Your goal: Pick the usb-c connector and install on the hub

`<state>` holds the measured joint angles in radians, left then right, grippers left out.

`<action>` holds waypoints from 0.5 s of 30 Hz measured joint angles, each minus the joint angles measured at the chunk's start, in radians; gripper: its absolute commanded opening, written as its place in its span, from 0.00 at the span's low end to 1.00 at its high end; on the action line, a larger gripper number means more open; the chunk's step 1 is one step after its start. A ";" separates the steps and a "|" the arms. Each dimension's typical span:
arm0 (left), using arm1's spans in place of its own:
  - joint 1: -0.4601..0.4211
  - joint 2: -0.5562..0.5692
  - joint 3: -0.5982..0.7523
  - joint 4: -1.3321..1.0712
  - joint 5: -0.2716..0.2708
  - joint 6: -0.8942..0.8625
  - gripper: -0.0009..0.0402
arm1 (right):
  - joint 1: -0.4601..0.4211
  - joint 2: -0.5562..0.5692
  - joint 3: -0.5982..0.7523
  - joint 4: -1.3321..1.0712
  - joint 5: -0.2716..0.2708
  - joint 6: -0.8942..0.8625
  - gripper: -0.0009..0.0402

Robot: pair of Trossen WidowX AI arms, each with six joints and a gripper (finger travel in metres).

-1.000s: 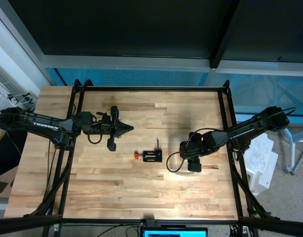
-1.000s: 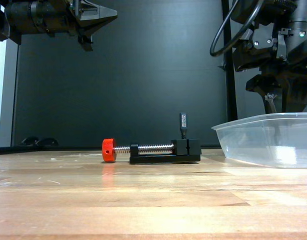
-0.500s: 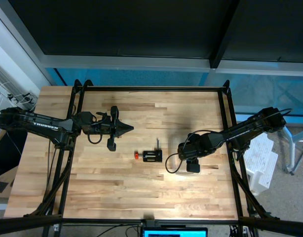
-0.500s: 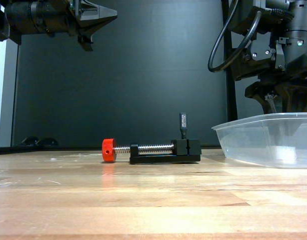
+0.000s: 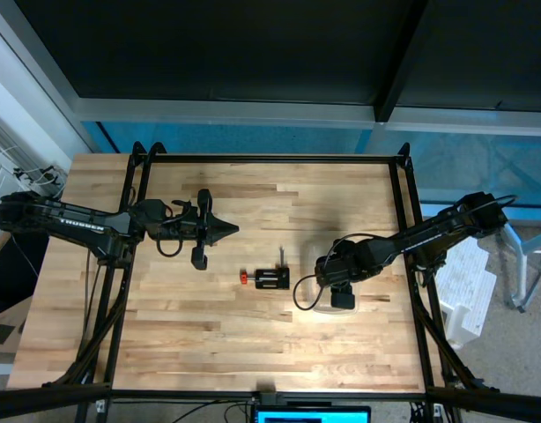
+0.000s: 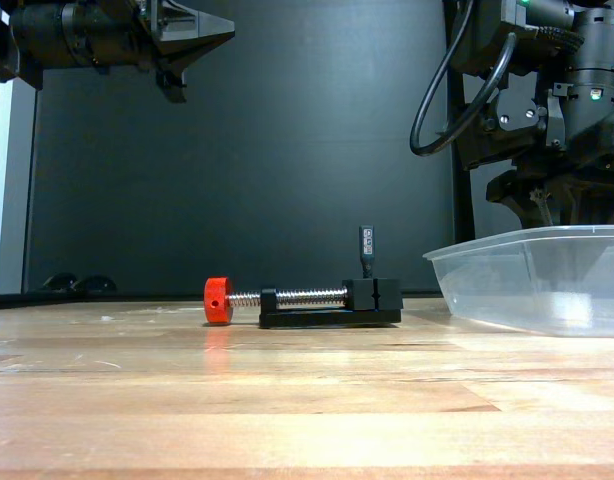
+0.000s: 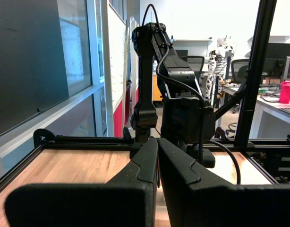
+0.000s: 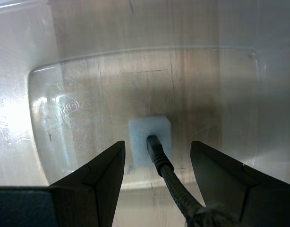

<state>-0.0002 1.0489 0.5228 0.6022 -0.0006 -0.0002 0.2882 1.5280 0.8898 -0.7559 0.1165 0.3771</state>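
The usb-c connector [image 8: 154, 145], a black plug on a braided cable, stands in a white foam block [image 8: 149, 142] on the floor of a clear plastic tub [image 8: 41, 75]. My right gripper [image 8: 157, 144] is open, with one finger on each side of the plug and neither touching it. From above, the right gripper [image 5: 332, 286] is over the tub [image 5: 316, 304]. The hub [image 6: 366, 245] stands upright in a small black vise with a red knob [image 6: 217, 300], also seen from above as the vise [image 5: 270, 279]. My left gripper [image 5: 228, 229] is shut and empty, high up and left of the vise.
The tub [image 6: 532, 280] sits just right of the vise. A black frame [image 5: 270, 159] borders the wooden table. In the left wrist view, the shut left gripper [image 7: 157, 151] points toward the right arm [image 7: 175, 85].
My right gripper has dropped lower toward the tub and shifted slightly left. The left arm, the vise and the hub have not moved.
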 measured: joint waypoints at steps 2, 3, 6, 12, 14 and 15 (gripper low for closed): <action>0.000 0.000 0.000 0.000 0.000 0.000 0.02 | 0.000 0.000 -0.003 0.000 0.000 0.000 0.49; 0.000 0.000 0.000 0.000 0.000 0.000 0.02 | 0.000 0.000 -0.004 0.000 0.000 0.000 0.49; 0.000 0.000 0.000 0.000 0.000 0.000 0.02 | 0.000 0.000 -0.005 0.002 0.000 0.000 0.49; 0.000 0.000 0.000 0.000 0.000 0.000 0.02 | 0.000 0.000 -0.017 0.023 -0.002 0.000 0.45; 0.000 0.000 0.000 0.000 0.000 0.000 0.02 | 0.000 0.000 -0.021 0.029 -0.004 0.000 0.42; 0.000 0.000 0.000 0.000 0.000 0.000 0.02 | 0.000 0.000 -0.021 0.031 -0.004 0.000 0.41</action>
<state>-0.0002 1.0489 0.5228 0.6022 -0.0006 -0.0006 0.2882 1.5280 0.8688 -0.7250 0.1123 0.3771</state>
